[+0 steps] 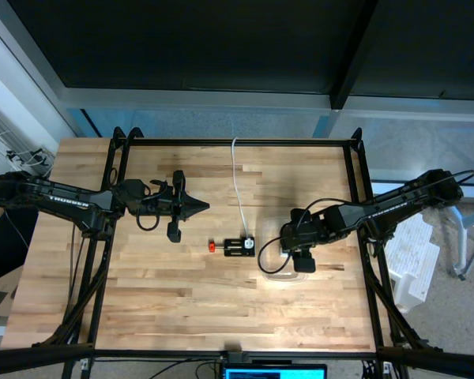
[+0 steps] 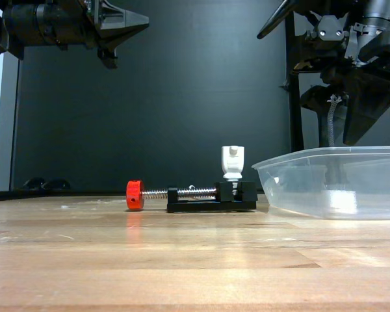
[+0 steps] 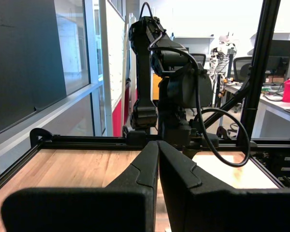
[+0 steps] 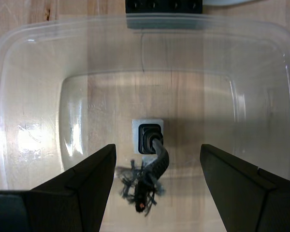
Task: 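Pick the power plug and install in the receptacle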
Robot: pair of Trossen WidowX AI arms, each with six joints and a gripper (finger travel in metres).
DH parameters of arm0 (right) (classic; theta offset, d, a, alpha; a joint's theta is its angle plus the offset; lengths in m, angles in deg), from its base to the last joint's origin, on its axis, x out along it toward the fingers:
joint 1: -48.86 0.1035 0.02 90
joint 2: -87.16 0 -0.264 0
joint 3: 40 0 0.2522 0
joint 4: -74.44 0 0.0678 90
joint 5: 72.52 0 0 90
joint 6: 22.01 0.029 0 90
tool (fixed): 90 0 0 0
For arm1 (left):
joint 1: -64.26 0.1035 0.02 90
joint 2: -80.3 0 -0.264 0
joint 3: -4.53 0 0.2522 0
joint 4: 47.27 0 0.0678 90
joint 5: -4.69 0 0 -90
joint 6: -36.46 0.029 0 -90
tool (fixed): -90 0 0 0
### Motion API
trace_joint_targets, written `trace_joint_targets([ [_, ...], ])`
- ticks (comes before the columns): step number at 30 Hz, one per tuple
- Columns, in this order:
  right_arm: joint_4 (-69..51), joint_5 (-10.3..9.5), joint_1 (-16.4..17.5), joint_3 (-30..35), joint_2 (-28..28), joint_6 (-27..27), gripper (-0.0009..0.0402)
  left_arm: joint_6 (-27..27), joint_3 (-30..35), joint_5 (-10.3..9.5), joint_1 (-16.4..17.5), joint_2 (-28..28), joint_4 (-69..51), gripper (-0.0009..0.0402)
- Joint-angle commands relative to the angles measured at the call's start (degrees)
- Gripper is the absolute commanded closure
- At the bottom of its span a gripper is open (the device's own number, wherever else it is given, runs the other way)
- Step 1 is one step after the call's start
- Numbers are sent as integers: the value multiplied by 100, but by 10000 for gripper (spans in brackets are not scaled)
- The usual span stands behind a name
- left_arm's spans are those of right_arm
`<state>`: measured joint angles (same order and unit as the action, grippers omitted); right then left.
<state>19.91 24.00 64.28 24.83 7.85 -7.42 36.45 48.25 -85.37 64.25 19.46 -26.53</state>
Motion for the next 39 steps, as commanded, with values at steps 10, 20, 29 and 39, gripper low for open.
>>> trace_joint_targets([
  [10,621,166,149,-382,2,186,151,0,0,2,2,-2,0,393],
  [20,743,205,151,-393,-177,181,151,0,0,2,0,-2,0,393],
  [29,901,201,166,-516,-184,186,164,0,0,2,0,-2,0,393],
  [39,1145,205,188,-632,-179,184,225,0,0,2,0,-2,0,393],
])
